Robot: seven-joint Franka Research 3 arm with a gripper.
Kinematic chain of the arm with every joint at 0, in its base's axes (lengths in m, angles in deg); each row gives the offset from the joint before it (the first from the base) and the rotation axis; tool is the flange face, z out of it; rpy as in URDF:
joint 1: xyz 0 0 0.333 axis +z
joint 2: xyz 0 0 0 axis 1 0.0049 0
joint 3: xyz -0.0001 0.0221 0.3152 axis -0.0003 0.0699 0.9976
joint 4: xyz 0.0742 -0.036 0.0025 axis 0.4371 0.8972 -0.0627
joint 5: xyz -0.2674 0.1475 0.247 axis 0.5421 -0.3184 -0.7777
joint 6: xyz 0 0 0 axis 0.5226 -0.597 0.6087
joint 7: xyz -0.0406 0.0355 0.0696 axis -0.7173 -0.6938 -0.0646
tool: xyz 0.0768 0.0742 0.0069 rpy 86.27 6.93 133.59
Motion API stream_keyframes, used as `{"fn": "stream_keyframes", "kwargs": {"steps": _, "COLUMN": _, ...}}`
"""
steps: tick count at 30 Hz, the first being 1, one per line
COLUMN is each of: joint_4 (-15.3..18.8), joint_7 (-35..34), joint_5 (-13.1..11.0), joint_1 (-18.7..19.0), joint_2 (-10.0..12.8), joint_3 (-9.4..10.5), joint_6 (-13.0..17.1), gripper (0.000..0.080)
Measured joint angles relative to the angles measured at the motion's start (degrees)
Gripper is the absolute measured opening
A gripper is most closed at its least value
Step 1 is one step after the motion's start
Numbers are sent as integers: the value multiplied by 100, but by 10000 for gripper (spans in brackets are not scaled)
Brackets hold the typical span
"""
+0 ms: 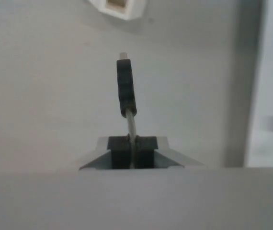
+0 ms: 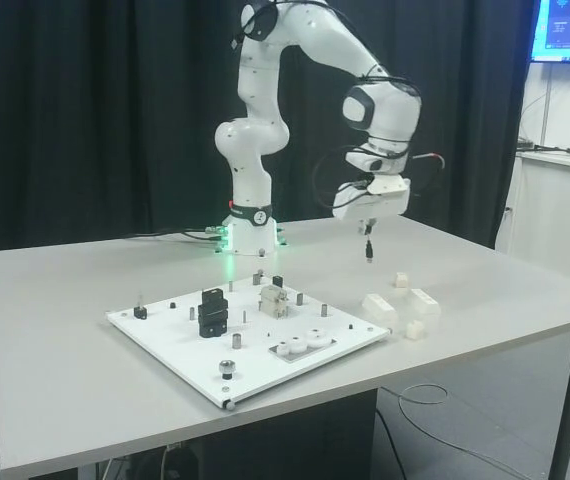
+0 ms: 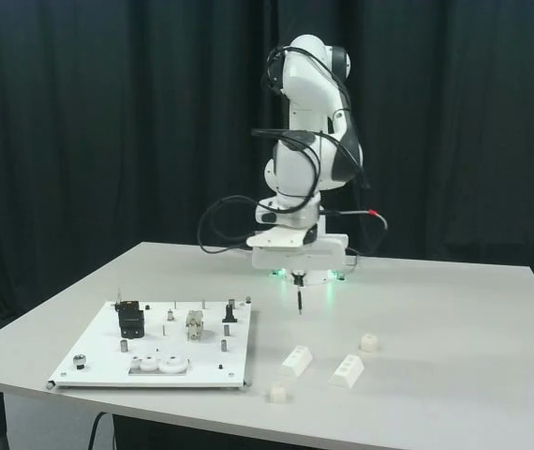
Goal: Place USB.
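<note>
We see bare counter (image 3: 436, 309) directly below the claw (image 3: 297, 279) and its hanging USB plug (image 3: 299, 305), so a straight descent meets nothing. Nearer the front edge, small white blocks (image 3: 347, 370) lie scattered, well apart from one another. To one side sits the white assembly board (image 3: 206, 366), studded with upright pegs and black fixtures (image 3: 131, 321).

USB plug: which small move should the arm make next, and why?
Probably carry the USB plug sideways toward the white board. The hand holds it by the cable, and it hangs above bare grey table, apart from the board and from the white blocks.
</note>
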Motion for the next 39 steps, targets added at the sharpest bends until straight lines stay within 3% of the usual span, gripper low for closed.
{"fn": "stream_keyframes", "kwargs": {"steps": 16, "joint_4": -535, "joint_7": -322, "joint_5": -129, "joint_1": 130, "joint_2": 813, "joint_3": 354, "joint_6": 4, "gripper": 22}}
{"fn": "stream_keyframes", "kwargs": {"steps": 28, "joint_4": -881, "joint_7": -366, "joint_5": -178, "joint_1": 126, "joint_2": 1278, "joint_3": 466, "joint_6": -66, "gripper": 22}}
{"fn": "stream_keyframes", "kwargs": {"steps": 29, "joint_4": -906, "joint_7": -366, "joint_5": -178, "joint_1": 126, "joint_2": 1305, "joint_3": 470, "joint_6": -83, "gripper": 340}}
{"fn": "stream_keyframes", "kwargs": {"steps": 35, "joint_4": -1047, "joint_7": -369, "joint_5": -181, "joint_1": 119, "joint_2": 1424, "joint_3": 505, "joint_6": -168, "gripper": 340}}
{"fn": "stream_keyframes", "kwargs": {"steps": 36, "joint_4": -1068, "joint_7": -374, "joint_5": -181, "joint_1": 119, "joint_2": 1438, "joint_3": 509, "joint_6": -184, "gripper": 665}}
{"fn": "stream_keyframes", "kwargs": {"steps": 39, "joint_4": -1136, "joint_7": -401, "joint_5": -182, "joint_1": 118, "joint_2": 1476, "joint_3": 521, "joint_6": -250, "gripper": 665}}
